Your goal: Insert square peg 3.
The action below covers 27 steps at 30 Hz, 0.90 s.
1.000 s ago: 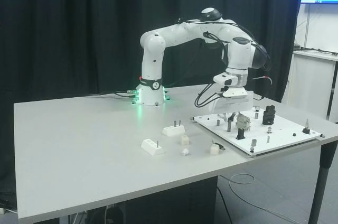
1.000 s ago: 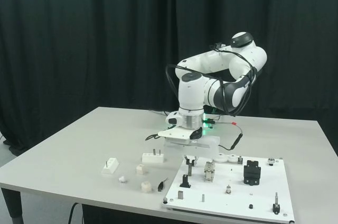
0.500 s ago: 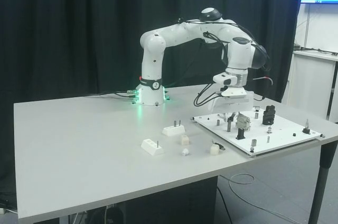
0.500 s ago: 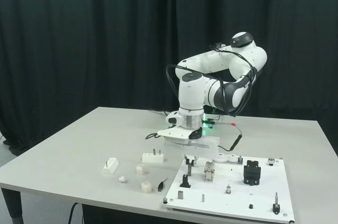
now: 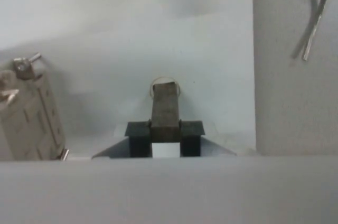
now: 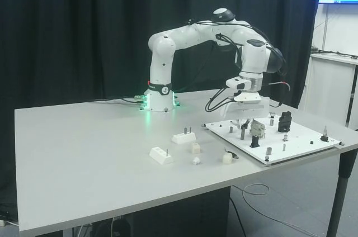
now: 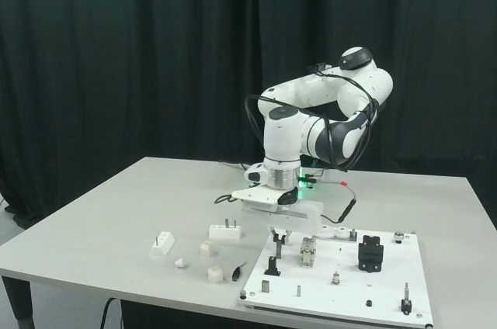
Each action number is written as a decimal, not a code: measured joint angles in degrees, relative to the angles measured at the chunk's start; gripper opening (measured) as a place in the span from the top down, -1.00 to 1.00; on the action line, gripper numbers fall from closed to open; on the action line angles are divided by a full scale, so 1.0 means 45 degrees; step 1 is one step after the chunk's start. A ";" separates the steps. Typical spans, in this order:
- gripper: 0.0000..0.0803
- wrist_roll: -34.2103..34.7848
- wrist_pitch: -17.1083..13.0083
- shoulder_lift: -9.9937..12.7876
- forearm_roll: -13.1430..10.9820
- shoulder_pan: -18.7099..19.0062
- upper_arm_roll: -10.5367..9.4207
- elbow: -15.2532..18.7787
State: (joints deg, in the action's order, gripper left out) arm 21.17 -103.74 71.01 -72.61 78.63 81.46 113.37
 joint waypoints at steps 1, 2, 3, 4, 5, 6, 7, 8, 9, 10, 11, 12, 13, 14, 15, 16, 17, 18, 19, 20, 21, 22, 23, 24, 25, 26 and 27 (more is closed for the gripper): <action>0.73 -0.0038 0.0000 0.0000 0.0000 0.0000 0.0000 0.0000; 0.73 -0.0090 0.0000 0.0000 0.0000 0.0000 0.0000 0.0000; 0.73 -0.0152 0.0000 0.0000 0.0000 0.0000 0.0000 0.0000; 0.73 -0.0222 0.0000 0.0000 0.0000 0.0000 0.0000 0.0000; 0.73 -0.0293 0.0000 0.0000 0.0000 0.0000 0.0000 0.0001; 0.73 -0.0374 0.0000 0.0000 0.0001 -0.0001 0.0000 0.0001; 0.73 -0.0462 0.0000 0.0000 0.0001 -0.0002 0.0000 0.0002; 0.73 -0.0548 -0.0001 0.0000 0.0000 -0.0004 0.0000 0.0002; 0.73 -0.0632 -0.0002 0.0000 0.0000 -0.0007 0.0000 0.0003; 0.73 -0.0699 -0.0003 0.0000 0.0000 -0.0010 0.0000 0.0003; 0.73 -0.0760 -0.0005 0.0000 0.0000 -0.0013 0.0000 0.0003; 0.73 -0.0820 -0.0007 0.0000 0.0000 -0.0015 0.0000 0.0002; 0.73 -0.0888 -0.0009 0.0000 0.0000 -0.0018 0.0000 0.0002; 0.73 -0.0952 -0.0012 0.0000 0.0000 -0.0020 0.0000 0.0002; 0.73 -0.1016 -0.0015 0.0000 0.0000 -0.0023 -0.0001 0.0002; 0.73 -0.1072 -0.0017 0.0000 -0.0001 -0.0025 -0.0001 0.0002; 0.73 -0.1118 -0.0020 -0.0001 -0.0001 -0.0028 -0.0001 0.0002; 0.73 -0.1153 -0.0022 0.0000 -0.0001 -0.0029 -0.0001 0.0002; 0.73 -0.1187 -0.0024 -0.0001 -0.0001 -0.0030 -0.0001 0.0002; 0.73 -0.1221 -0.0027 -0.0001 -0.0001 -0.0031 -0.0002 0.0002; 0.73 -0.1257 -0.0029 -0.0001 -0.0001 -0.0031 -0.0003 0.0002; 0.73 -0.1305 -0.0032 -0.0001 -0.0001 -0.0031 -0.0003 0.0002; 0.73 -0.1360 -0.0035 -0.0001 -0.0001 -0.0032 -0.0004 0.0002; 0.73 -0.1430 -0.0038 -0.0001 -0.0001 -0.0032 -0.0005 0.0002; 0.73 -0.1494 -0.0040 -0.0001 -0.0001 -0.0033 -0.0005 0.0002; 0.73 -0.1556 -0.0042 -0.0001 -0.0001 -0.0034 -0.0005 0.0002; 0.73 -0.1600 -0.0044 -0.0001 -0.0001 -0.0035 -0.0005 0.0002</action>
